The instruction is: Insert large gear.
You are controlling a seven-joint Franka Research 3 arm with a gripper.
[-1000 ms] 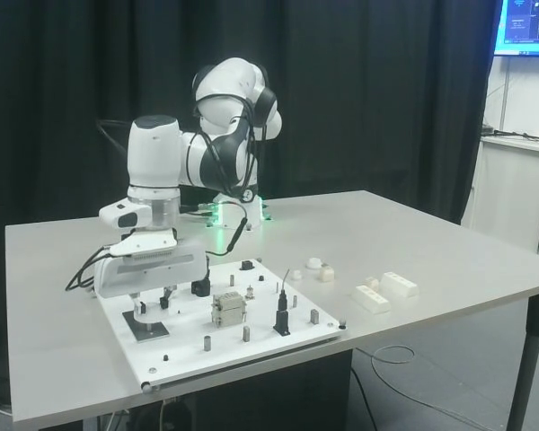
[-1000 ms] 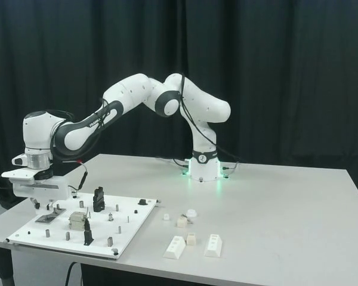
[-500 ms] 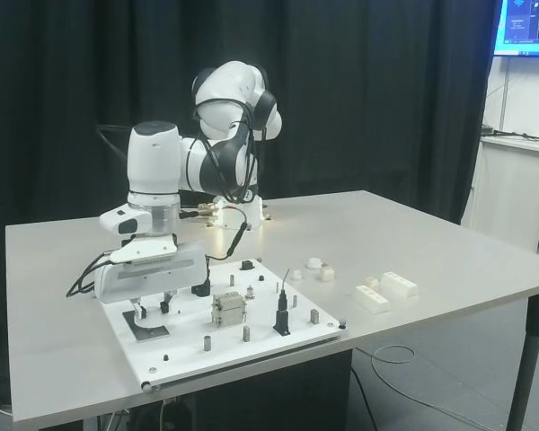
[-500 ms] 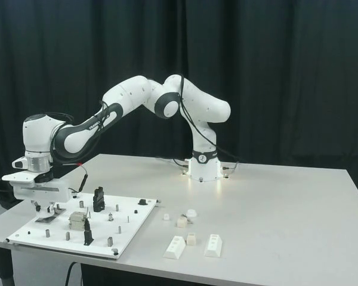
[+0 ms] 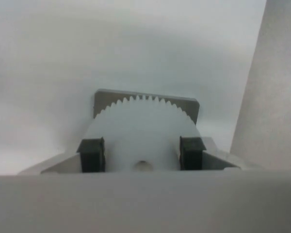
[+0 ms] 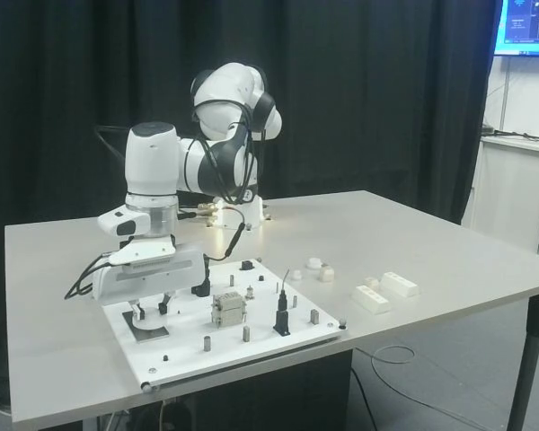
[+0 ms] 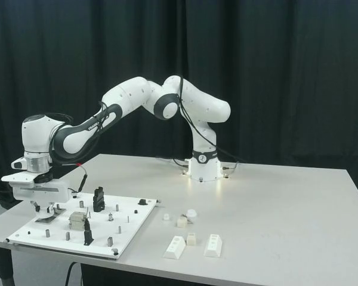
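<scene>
Large gear [image 5: 141,138] held between our two black fingertips [image 5: 92,154], above grey plate [image 5: 145,98] at white board's [image 6: 251,346] far-left corner. Gripper [image 6: 150,310] clamped on gear. We judge: final approach. Next: centre bore over peg, lower straight, then release.

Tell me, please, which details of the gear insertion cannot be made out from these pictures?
- Wrist view: the lower part of the large white toothed gear is cut off by the gripper's body, so its seating on the grey metal plate is hidden.
- First room view: the gear is hidden under the gripper.
- Both room views: the small pegs on the white assembly board are too small to identify.
</scene>
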